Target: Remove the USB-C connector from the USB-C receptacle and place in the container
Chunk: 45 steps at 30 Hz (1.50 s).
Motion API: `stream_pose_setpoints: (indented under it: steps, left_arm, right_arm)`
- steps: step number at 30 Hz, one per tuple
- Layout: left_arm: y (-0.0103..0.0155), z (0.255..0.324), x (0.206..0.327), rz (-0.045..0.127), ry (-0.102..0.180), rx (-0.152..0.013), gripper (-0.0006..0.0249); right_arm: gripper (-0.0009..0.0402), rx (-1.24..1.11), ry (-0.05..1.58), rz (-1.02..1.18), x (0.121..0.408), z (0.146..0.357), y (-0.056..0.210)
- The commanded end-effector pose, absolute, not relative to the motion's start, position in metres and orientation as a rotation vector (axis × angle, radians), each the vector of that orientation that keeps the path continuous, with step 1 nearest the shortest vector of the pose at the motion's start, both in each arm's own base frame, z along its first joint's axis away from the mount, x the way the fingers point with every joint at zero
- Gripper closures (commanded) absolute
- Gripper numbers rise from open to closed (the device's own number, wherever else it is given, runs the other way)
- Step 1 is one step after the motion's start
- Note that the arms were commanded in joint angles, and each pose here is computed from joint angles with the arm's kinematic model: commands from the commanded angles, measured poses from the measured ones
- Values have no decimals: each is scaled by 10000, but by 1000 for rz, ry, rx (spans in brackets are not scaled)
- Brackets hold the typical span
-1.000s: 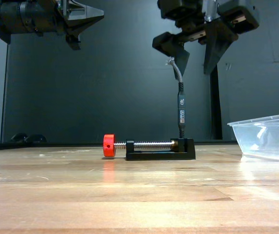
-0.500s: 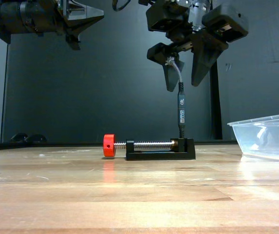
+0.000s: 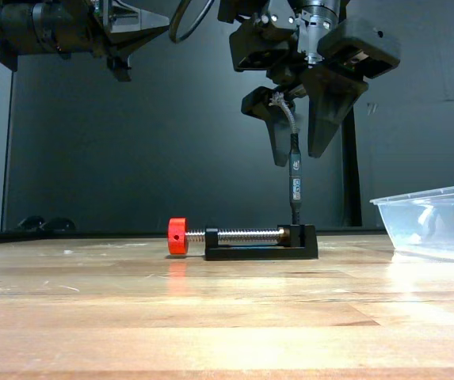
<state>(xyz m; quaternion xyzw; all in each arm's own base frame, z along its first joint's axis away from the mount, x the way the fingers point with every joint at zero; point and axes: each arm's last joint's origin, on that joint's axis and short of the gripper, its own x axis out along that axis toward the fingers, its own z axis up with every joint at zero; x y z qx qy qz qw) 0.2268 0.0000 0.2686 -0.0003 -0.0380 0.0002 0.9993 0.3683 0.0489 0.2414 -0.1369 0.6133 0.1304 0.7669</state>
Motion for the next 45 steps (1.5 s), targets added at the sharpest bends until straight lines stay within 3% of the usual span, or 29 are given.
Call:
stream_pose_setpoints:
  steps: [1,17,26,45]
  left_arm:
    - [0,2686,2268,0,-76,0,243]
    - [0,2685,2269,0,-76,0,243]
    - [0,2685,2269,0,-76,0,243]
    - [0,2685,2269,0,-76,0,243]
  right_arm:
    - [172,-279,1344,267,3671,2405,487]
    - [292,-155,1352,165,3674,2398,486]
    - [397,-109,1372,127,3655,2365,488]
    - [394,-57,1399,72,3594,2411,507]
